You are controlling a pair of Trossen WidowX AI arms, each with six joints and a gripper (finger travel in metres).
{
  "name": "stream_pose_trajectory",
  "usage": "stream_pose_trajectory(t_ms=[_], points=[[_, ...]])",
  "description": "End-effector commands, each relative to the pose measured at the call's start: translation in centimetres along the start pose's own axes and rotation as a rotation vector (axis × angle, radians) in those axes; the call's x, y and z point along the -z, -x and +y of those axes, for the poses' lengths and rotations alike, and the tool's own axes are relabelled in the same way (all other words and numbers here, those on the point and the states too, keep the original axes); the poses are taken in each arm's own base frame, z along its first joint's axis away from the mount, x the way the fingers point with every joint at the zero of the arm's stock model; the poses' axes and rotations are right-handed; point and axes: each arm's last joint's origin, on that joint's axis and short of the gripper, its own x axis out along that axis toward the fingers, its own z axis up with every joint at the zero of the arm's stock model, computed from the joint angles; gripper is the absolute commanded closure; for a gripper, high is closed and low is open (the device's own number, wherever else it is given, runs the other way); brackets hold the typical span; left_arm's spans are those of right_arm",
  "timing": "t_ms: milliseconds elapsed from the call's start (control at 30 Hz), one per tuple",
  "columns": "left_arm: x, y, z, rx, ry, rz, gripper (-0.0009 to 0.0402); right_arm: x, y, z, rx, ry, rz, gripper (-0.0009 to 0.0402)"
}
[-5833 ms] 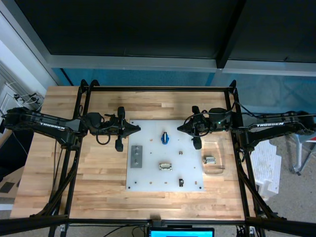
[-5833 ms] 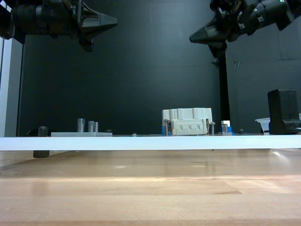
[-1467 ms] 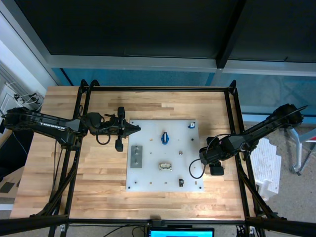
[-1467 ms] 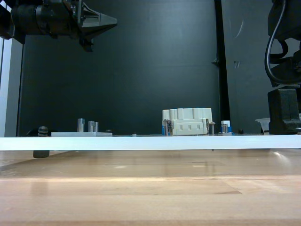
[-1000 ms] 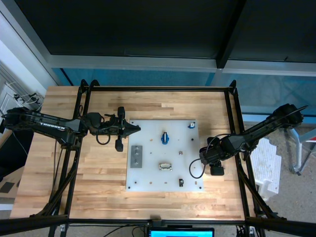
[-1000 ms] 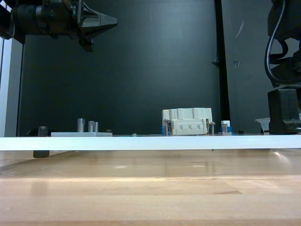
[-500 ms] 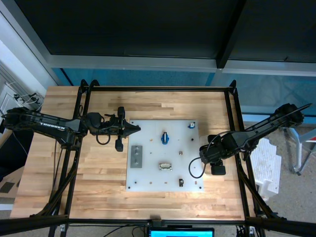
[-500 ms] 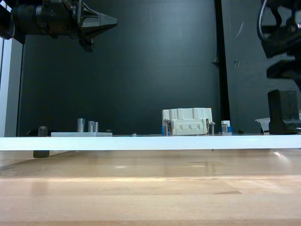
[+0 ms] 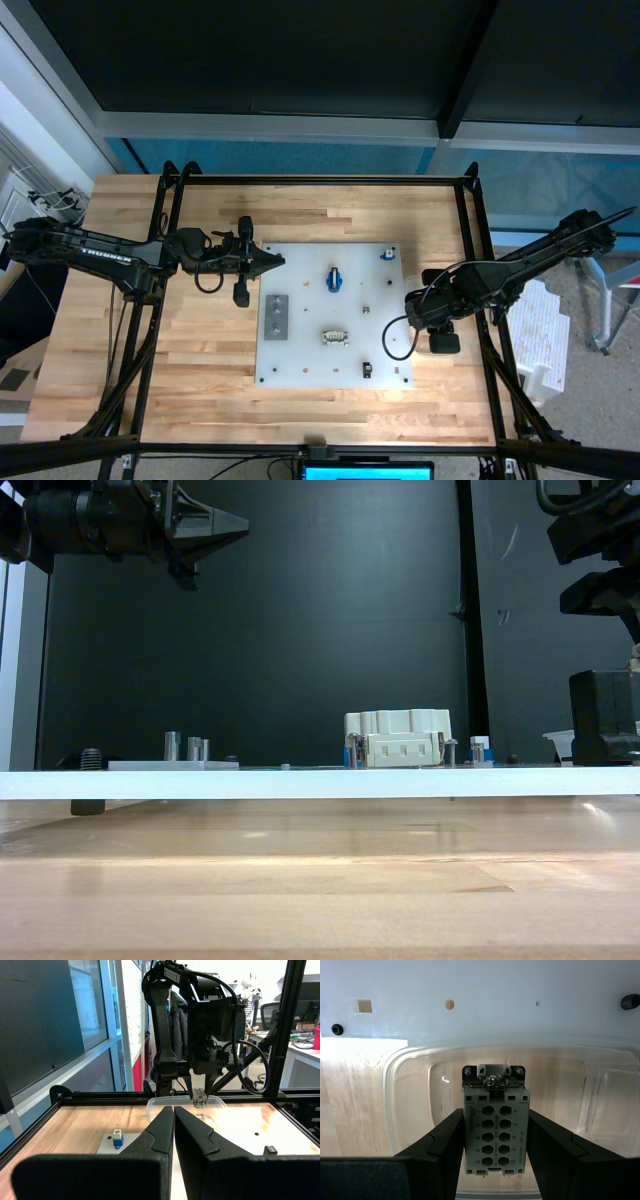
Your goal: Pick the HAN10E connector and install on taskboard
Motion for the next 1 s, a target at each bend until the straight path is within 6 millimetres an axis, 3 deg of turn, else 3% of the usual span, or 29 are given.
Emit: stream_pose_trajectory(t_ms=[33, 467, 1000], points=[[0.0, 0.0, 0.0, 0.000, 0.000, 0.000, 0.0392, -1.1, 0.0, 0.4, 0.004, 0.001, 0.002, 0.0346], [0.0, 0.0, 0.0, 0.000, 0.000, 0.000, 0.0392, -7.9, -0.2, 2.4, 0.041, -0.022, -0.032, 0.0346], [0.0, 0.0, 0.0, 0.000, 0.000, 0.000, 0.0392, -15.1, -1.9, 2.9, 0.045, -0.030, -0.043, 0.0346]])
